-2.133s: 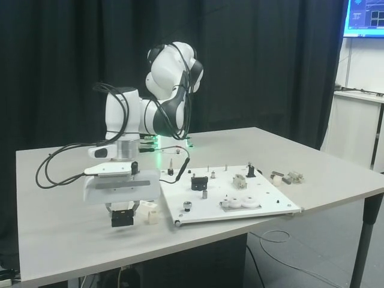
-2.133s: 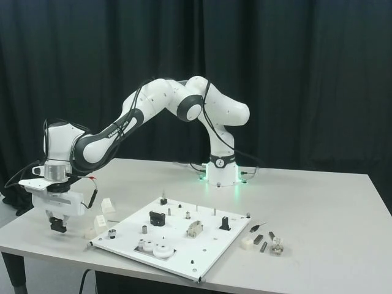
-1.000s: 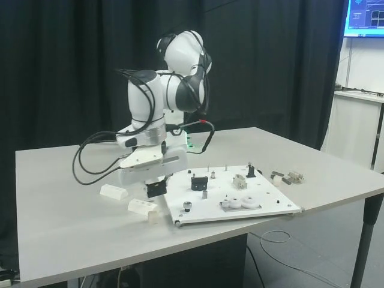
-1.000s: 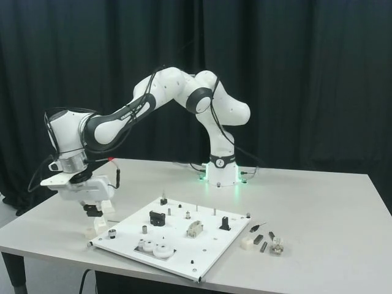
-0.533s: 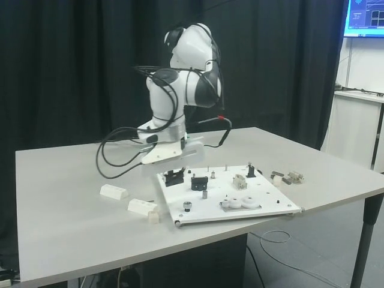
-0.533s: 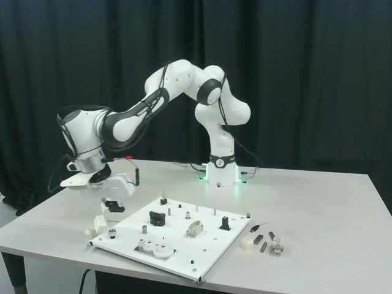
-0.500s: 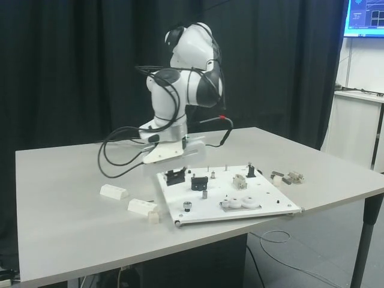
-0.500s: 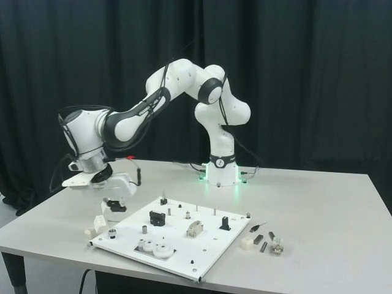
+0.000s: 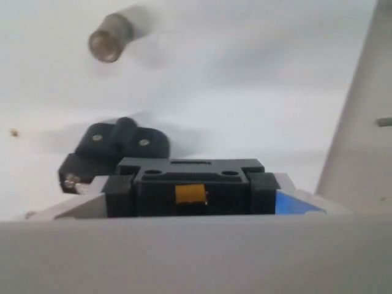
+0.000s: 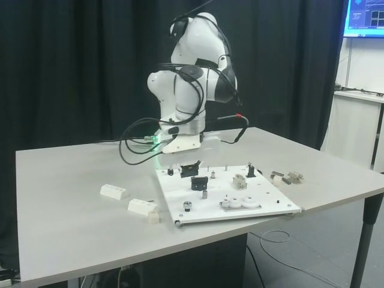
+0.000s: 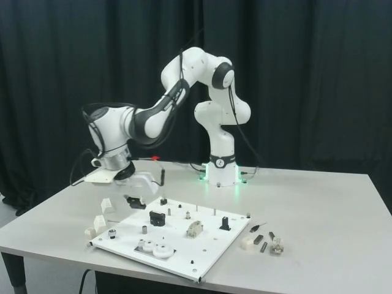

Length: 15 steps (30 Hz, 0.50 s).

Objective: Insert D-SUB.

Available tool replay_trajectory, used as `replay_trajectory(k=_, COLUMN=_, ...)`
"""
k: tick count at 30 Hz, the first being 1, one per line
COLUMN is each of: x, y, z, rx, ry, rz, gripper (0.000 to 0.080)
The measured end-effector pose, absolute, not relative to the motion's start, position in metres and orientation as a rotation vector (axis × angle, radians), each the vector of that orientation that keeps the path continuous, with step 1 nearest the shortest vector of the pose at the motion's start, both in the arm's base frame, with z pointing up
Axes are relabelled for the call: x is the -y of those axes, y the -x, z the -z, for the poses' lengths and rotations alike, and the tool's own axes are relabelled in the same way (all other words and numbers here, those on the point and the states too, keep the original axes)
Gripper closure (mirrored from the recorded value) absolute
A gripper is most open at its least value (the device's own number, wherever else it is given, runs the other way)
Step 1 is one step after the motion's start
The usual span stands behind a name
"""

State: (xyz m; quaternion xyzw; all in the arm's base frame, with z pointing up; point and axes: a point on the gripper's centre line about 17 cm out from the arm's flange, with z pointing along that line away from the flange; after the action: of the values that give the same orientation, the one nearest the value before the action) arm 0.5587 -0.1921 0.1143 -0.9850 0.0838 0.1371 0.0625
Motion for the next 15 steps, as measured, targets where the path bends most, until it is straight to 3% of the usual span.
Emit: replay_trajectory(k=15, x=0.159, y=-0.539, z=-0.11, rx=-0.275, ry=3.04, rz=-0.17, gripper=0.0417)
